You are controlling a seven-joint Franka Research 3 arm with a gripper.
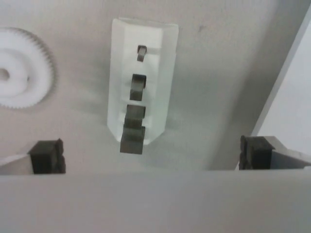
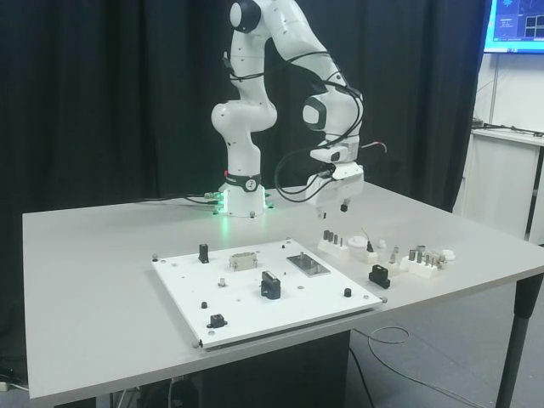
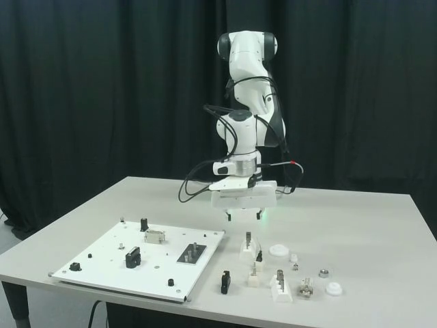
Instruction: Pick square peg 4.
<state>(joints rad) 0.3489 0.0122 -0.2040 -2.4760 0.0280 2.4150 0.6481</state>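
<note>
Wrist view shows the claw [image 1: 150, 155] spread wide, hovering above the white peg holder [image 1: 141, 80] with open table [image 1: 218, 73] around.

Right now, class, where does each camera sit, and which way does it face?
Wrist view: on the arm's wrist, looking down at the white peg holder; both open fingers show.
First room view: off one table corner, facing the arm.
Second room view: across the table, facing the arm.
All share the peg holder; the room views also share the white board.
</note>
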